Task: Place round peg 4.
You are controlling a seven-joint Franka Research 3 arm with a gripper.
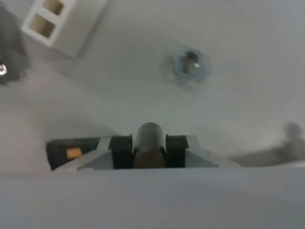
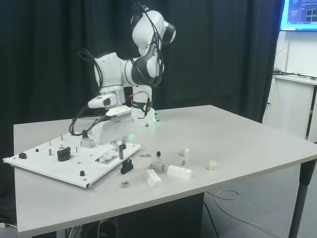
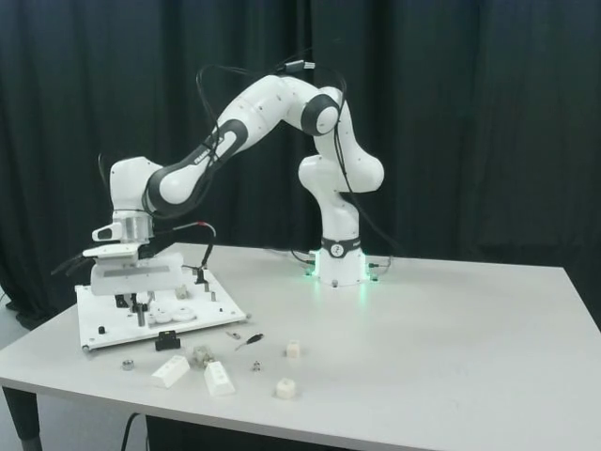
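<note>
My gripper (image 1: 149,151) (image 2: 121,146) (image 3: 142,303) is shut on a grey round peg (image 1: 149,143) (image 2: 121,152) (image 3: 142,316), which stands upright between the black finger pads (image 1: 122,150). The peg hangs just above the white board (image 2: 49,166) (image 3: 113,331), near the board's corner closest to the loose parts. In the wrist view a round metal-rimmed hole (image 1: 189,63) in the board shows a little way ahead of the peg. Whether the peg's lower end touches the board is hidden.
On the board stand a black block (image 2: 63,154), small pins and a white two-slot block (image 1: 52,19). Off the board lie a black piece (image 2: 127,166), a nut (image 2: 125,184), white blocks (image 2: 179,171) (image 2: 153,178) and small cubes (image 2: 212,164) (image 3: 284,387).
</note>
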